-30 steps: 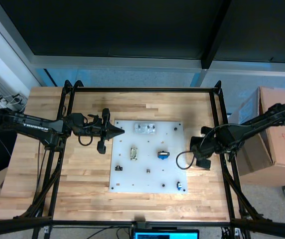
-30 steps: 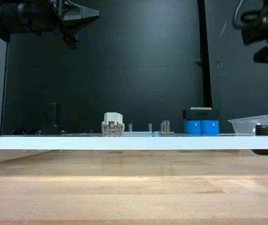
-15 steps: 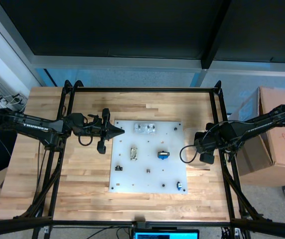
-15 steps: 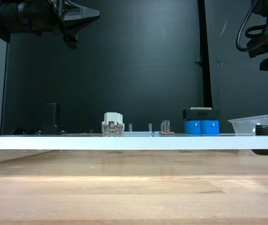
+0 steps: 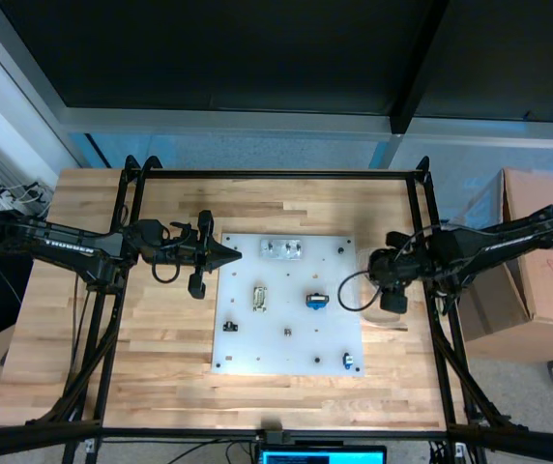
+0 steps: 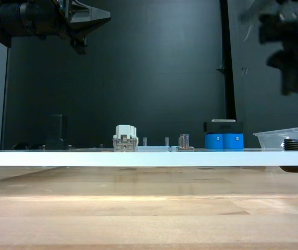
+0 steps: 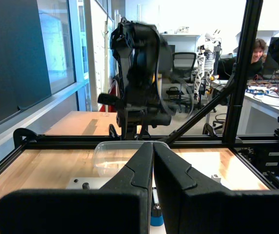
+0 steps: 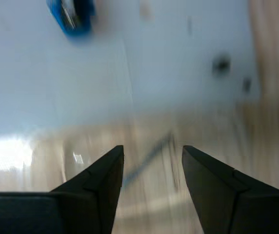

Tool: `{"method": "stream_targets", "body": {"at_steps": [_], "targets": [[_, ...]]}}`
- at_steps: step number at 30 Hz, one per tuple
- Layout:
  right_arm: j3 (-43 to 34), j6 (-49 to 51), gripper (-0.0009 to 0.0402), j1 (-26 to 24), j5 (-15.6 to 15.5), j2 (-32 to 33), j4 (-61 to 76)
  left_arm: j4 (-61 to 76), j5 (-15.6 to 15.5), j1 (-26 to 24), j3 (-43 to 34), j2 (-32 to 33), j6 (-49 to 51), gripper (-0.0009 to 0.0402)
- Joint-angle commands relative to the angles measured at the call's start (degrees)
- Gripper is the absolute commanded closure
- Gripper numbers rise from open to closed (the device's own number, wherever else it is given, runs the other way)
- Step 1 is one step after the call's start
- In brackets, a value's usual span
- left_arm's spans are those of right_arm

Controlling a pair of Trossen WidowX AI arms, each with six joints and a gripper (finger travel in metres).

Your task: Remove the RJ45 connector from the taskboard and place in the container

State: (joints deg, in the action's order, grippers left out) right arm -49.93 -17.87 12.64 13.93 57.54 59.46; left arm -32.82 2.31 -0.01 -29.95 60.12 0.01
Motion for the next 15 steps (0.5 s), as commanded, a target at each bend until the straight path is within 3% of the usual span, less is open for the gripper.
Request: {"method": "stream_targets", "body": {"at_steps": [1, 5, 12, 15], "targets": [[-0.8, 5.4, 0.0271, -2.8, 0.1, -1.2, -10.3, 0.0, 0.0, 0.0, 0.0, 0.0, 0.0, 0.0393], [0.7, 11.0, 0.0313, -7.0, -0.7, -2.6, -25.6, 0.0, 0.0, 0.0, 0.0, 0.0, 0.0, 0.0393], [3.6, 16.8, 0.0394, -10.7, -10.6, -3.6, -43.7, 0.0, 0.0, 0.0, 0.0, 0.0, 0.0, 0.0393], [6.0, 17.1, 0.0388, -11.1, -11.5, -3.6, -53.9, 0.0, 0.0, 0.0, 0.0, 0.0, 0.0, 0.0393]]}}
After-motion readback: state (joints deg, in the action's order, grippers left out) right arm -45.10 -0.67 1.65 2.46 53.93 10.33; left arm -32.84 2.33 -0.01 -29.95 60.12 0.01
